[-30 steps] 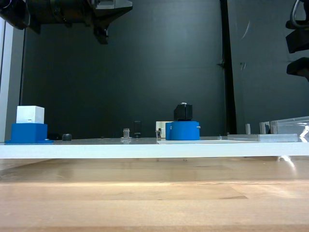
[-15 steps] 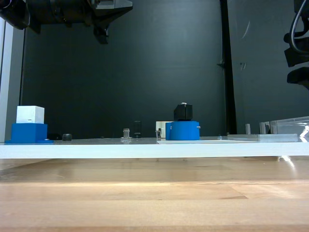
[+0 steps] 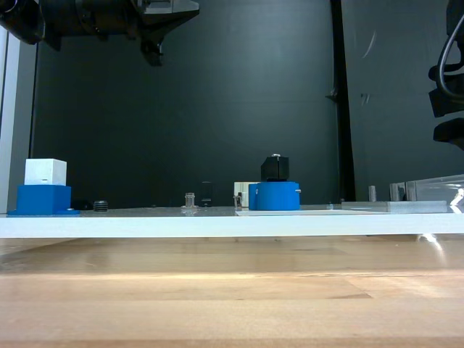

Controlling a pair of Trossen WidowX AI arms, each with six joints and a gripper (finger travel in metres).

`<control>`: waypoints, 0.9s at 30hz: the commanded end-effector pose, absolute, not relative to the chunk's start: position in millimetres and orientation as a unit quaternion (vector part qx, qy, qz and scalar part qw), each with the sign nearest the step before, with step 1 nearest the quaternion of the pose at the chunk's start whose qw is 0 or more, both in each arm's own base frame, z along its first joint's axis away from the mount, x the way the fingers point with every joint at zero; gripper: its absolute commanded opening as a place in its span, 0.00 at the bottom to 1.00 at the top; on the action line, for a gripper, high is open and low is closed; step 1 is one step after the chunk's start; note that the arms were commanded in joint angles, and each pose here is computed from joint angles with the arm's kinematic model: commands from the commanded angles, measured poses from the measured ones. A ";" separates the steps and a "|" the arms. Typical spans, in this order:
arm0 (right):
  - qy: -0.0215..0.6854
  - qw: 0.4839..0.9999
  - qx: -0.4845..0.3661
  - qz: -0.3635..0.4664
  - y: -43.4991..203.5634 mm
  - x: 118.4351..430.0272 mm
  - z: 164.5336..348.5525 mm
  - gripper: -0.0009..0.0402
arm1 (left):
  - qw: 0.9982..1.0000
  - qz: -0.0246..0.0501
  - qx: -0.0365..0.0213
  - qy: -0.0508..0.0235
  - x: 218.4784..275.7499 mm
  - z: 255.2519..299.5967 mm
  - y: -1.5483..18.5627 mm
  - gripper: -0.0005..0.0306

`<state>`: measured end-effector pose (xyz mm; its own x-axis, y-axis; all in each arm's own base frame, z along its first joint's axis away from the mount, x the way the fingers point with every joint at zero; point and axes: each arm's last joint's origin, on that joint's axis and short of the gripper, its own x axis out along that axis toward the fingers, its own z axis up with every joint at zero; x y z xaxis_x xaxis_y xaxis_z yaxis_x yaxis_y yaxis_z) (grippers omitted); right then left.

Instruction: Pick the 16mm cylinder and install on the taskboard

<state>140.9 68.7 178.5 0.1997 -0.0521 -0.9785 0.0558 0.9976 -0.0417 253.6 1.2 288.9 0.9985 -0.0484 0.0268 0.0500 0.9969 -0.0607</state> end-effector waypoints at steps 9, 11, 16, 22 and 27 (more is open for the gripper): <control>0.631 0.775 0.001 -0.033 69.2 140.6 176.5 0.37 | 0.999 -0.025 -0.031 -0.013 253.6 288.9 1.2 0.02; 0.631 0.775 0.001 -0.033 69.2 140.6 176.4 0.32 | 0.999 -0.024 -0.031 -0.013 253.6 288.9 1.3 0.02; 0.630 0.776 0.002 -0.032 69.3 140.7 176.4 0.18 | 0.999 -0.024 -0.031 -0.013 253.6 289.0 1.3 0.02; 0.631 0.775 0.004 -0.029 69.8 141.0 177.3 0.03 | 0.999 -0.024 -0.031 -0.013 253.6 288.9 1.3 0.02; 0.627 0.779 0.006 -0.027 70.6 142.7 182.0 0.05 | 0.999 -0.024 -0.031 -0.013 253.6 289.0 1.3 0.02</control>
